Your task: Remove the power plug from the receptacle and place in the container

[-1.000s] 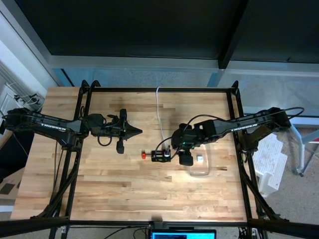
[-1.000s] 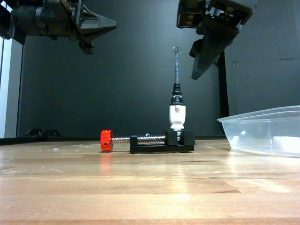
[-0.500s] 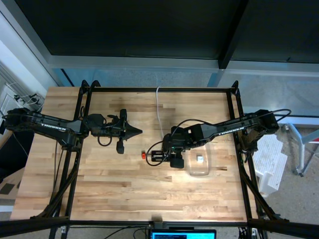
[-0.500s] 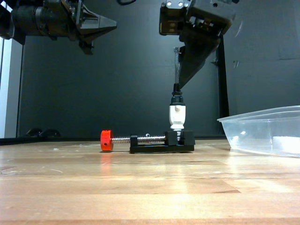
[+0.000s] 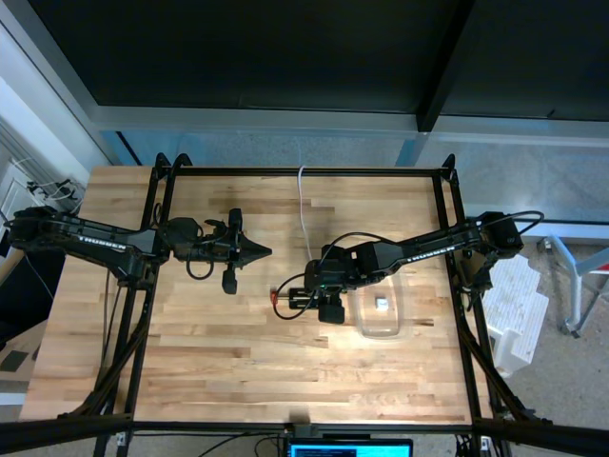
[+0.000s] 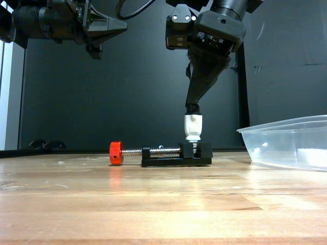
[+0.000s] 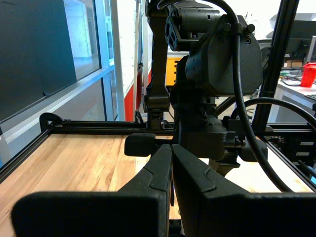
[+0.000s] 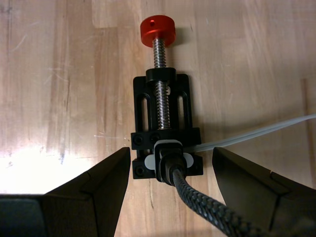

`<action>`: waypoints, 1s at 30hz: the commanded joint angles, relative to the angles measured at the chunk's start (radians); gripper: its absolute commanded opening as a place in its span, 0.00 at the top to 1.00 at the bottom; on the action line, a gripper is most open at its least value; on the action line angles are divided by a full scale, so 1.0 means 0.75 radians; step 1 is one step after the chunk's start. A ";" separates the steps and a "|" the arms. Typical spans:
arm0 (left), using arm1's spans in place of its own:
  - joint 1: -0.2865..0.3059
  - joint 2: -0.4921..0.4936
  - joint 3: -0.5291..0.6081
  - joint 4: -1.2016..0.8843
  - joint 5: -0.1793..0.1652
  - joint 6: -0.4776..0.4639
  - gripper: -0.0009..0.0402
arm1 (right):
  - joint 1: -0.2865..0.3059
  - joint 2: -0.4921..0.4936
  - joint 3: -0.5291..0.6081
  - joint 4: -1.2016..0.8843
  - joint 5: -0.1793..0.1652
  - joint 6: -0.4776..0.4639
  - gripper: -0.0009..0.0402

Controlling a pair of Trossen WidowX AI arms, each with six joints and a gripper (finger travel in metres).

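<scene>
Right gripper (image 8: 171,153) with jaws released, the 2 fingers (image 8: 106,182) spread on either side of the power plug (image 8: 169,165) and touching neither it nor its dark braided lead. In the low view the gripper points straight down with its tips level with the top of the plug. The plug is seated upright in the receptacle (image 6: 193,126), which is clamped in the black vise frame (image 8: 148,106) with the red knob (image 8: 157,30); a white cable (image 8: 256,134) leads away from it. The container (image 6: 286,140) stands just beside the vise on the right arm's side and holds 1 small white cube (image 5: 381,304) but no plug. Left gripper (image 7: 172,158) clenched on nothing, held aloft well apart over the table's left half. Judged progress: approach and alignment done; closing on the plug, extraction, transfer and release in the container are all left.
</scene>
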 commanded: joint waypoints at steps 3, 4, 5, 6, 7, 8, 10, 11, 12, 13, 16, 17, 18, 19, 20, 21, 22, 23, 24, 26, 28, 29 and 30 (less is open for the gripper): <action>0.001 0.001 0.001 0.001 0.001 0.000 0.98 | -0.001 -0.001 -0.015 -0.001 0.005 -0.002 0.41; 0.001 0.001 0.001 0.001 0.001 0.000 0.98 | 0.000 -0.001 -0.019 0.003 0.006 -0.002 0.41; 0.000 0.001 0.001 0.001 0.000 0.000 0.98 | -0.001 -0.001 -0.023 0.010 0.006 -0.002 0.42; 0.000 0.001 0.001 0.001 0.001 0.000 0.98 | -0.001 -0.001 -0.028 0.018 0.007 -0.001 0.42; 0.001 0.001 0.001 0.001 0.001 0.000 0.98 | 0.000 -0.001 -0.031 0.022 0.007 -0.001 0.42; 0.001 0.001 0.001 0.001 0.001 0.000 0.98 | -0.001 -0.001 -0.033 0.024 0.007 -0.002 0.43; 0.000 0.001 0.001 0.001 0.001 0.000 0.98 | 0.000 -0.001 -0.038 0.033 0.007 -0.002 0.45; 0.000 0.001 0.001 0.001 0.000 0.000 0.98 | -0.001 -0.001 -0.040 0.039 0.007 -0.001 0.46; 0.001 0.001 0.001 0.001 0.000 0.000 0.98 | 0.000 -0.001 -0.041 0.041 0.007 -0.002 0.47; 0.000 0.001 0.001 0.001 0.001 0.000 0.98 | -0.001 -0.001 -0.041 0.041 0.007 -0.002 0.48; 0.000 0.001 0.001 0.001 0.001 0.001 0.98 | -0.001 -0.001 -0.041 0.042 0.007 -0.001 0.50; 0.000 0.001 0.001 0.001 0.001 0.000 0.98 | 0.000 -0.001 -0.042 0.043 0.007 -0.001 0.51; 0.000 0.001 0.001 0.001 0.001 0.000 0.98 | 0.000 -0.001 -0.043 0.045 0.007 -0.001 0.52; 0.000 0.001 0.001 0.001 0.001 0.000 0.98 | -0.001 -0.001 -0.044 0.046 0.007 -0.001 0.53; 0.001 0.001 0.001 0.001 0.001 0.000 0.98 | 0.000 -0.001 -0.045 0.046 0.007 -0.001 0.54; 0.000 0.001 0.001 0.001 0.001 0.000 0.98 | -0.001 -0.001 -0.045 0.046 0.007 -0.001 0.55; 0.000 0.001 0.001 0.001 0.001 0.000 0.98 | 0.000 -0.001 -0.045 0.046 0.007 -0.001 0.56; 0.001 0.001 0.001 0.001 0.001 0.000 0.98 | 0.000 -0.001 -0.045 0.046 0.007 -0.001 0.57; 0.000 0.001 0.001 0.001 0.001 0.000 0.98 | -0.001 -0.001 -0.045 0.046 0.007 -0.001 0.59; 0.000 0.001 0.001 0.001 0.001 0.000 0.98 | -0.001 -0.001 -0.045 0.046 0.007 -0.001 0.62; 0.000 0.001 0.001 0.001 0.000 0.000 0.98 | -0.001 -0.001 -0.045 0.046 0.007 -0.001 0.66; 0.000 0.001 0.001 0.001 0.001 0.000 0.98 | -0.001 -0.001 -0.045 0.047 0.007 -0.001 0.68; 0.000 0.001 0.001 0.001 0.001 0.000 0.98 | 0.000 -0.001 -0.045 0.047 0.007 -0.001 0.70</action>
